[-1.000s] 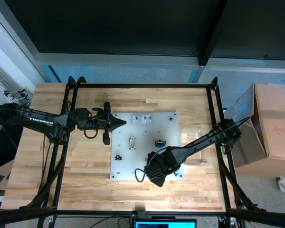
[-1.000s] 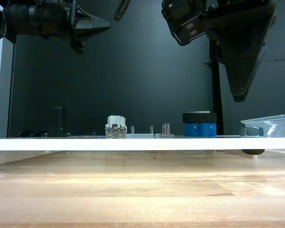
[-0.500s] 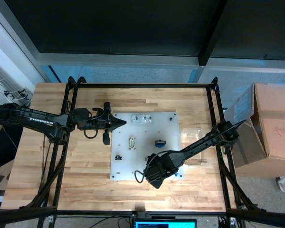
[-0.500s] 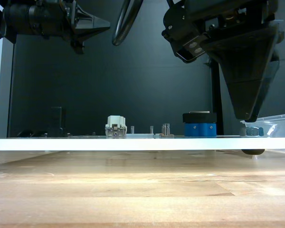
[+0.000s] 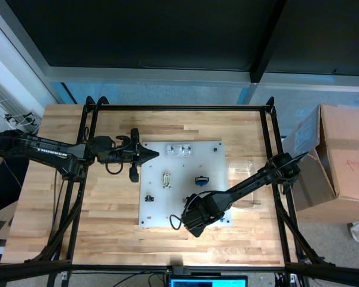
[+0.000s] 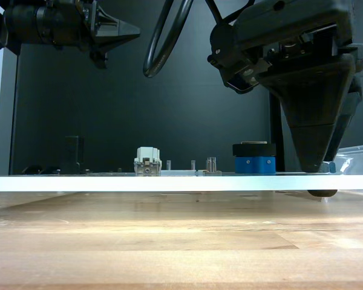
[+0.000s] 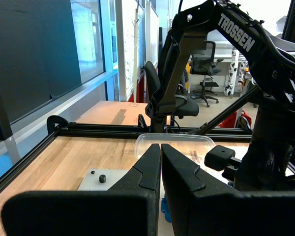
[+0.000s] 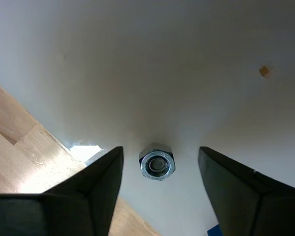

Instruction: Unfasten the M12 nut and place it in the container

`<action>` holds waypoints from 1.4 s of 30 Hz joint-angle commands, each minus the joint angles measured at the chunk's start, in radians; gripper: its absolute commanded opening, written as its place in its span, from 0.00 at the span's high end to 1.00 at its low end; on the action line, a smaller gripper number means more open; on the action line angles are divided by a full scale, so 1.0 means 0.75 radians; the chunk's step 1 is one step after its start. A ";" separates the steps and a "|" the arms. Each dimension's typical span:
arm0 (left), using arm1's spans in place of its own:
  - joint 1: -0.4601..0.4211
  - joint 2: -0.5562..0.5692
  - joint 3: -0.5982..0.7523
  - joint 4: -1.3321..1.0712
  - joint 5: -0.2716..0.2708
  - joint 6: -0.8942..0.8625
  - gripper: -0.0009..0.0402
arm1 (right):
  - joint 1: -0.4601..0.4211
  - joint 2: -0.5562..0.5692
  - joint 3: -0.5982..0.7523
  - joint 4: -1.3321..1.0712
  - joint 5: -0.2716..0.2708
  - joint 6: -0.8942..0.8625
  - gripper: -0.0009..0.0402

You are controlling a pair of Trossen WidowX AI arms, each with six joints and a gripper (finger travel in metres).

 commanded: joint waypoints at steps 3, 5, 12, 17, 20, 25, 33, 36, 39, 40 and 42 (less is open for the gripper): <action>0.001 0.000 0.000 0.000 0.000 0.001 0.98 | 0.001 0.002 -0.001 0.000 -0.001 -0.111 0.67; 0.000 0.000 0.000 0.000 0.001 0.001 0.98 | 0.001 0.002 -0.001 0.000 -0.002 -0.151 0.73; 0.000 0.000 0.000 0.000 0.000 0.001 0.98 | 0.001 0.002 -0.001 -0.001 -0.017 -0.402 0.91; 0.000 0.000 0.000 0.000 0.001 0.001 0.98 | 0.001 0.001 -0.001 -0.001 -0.076 -0.813 0.98; 0.000 0.000 0.000 0.000 0.001 0.001 0.98 | 0.000 0.001 -0.001 0.000 -0.069 -1.085 0.97; 0.000 0.000 0.000 0.000 0.001 0.001 0.98 | 0.000 0.001 -0.001 0.001 -0.070 -1.348 0.94; 0.000 0.000 0.001 0.000 0.001 0.001 0.98 | 0.001 0.001 -0.001 0.016 -0.069 -1.390 0.85; 0.000 0.000 0.000 0.000 0.001 0.001 0.98 | 0.001 0.001 -0.001 0.019 -0.069 -1.390 0.78; 0.000 0.000 0.001 0.000 0.000 0.001 0.98 | 0.000 -0.008 -0.001 0.022 -0.069 -1.390 0.69; 0.000 0.000 0.000 0.000 0.001 0.001 0.98 | 0.001 -0.010 -0.001 0.023 -0.069 -1.390 0.66; 0.000 0.000 0.000 0.000 0.001 0.001 0.98 | 0.001 -0.019 -0.001 0.023 -0.069 -1.391 0.61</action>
